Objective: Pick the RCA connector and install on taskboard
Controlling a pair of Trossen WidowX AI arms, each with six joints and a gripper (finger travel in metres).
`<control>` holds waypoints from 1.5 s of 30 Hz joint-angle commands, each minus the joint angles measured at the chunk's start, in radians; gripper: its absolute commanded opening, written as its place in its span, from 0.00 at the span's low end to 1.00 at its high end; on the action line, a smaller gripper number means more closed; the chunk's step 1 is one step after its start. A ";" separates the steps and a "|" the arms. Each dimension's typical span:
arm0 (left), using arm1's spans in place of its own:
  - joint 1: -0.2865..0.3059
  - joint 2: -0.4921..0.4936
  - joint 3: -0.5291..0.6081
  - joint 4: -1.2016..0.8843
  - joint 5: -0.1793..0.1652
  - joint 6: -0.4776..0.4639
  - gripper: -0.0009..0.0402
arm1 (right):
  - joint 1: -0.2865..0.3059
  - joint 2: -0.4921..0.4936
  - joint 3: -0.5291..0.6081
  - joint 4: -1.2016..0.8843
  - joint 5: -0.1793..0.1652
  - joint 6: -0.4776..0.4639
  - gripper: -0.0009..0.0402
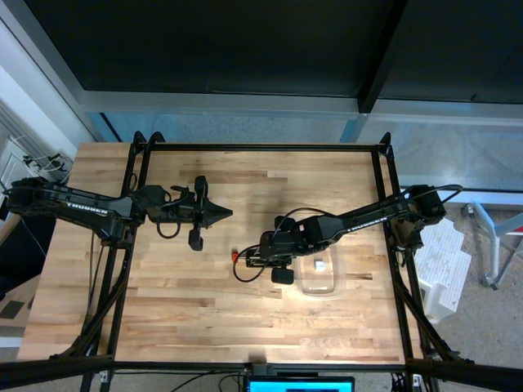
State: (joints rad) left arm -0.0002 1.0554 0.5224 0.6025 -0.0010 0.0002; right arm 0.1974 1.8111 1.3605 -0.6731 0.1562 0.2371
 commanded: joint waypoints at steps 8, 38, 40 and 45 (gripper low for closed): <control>0.000 0.000 0.000 0.000 0.000 0.000 0.02 | -0.005 -0.001 -0.004 -0.003 0.001 -0.008 0.02; 0.000 0.000 0.000 0.000 0.000 0.000 0.02 | -0.008 -0.001 -0.069 0.062 0.001 -0.010 0.02; 0.000 0.000 0.000 0.000 0.000 0.000 0.02 | -0.008 -0.001 -0.074 0.067 0.001 -0.010 0.02; 0.000 0.000 0.000 0.000 0.000 0.000 0.02 | -0.010 0.013 -0.082 0.087 0.001 -0.011 0.02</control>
State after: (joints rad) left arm -0.0002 1.0554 0.5228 0.6025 -0.0006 -0.0002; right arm 0.1883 1.8122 1.2804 -0.5877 0.1574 0.2260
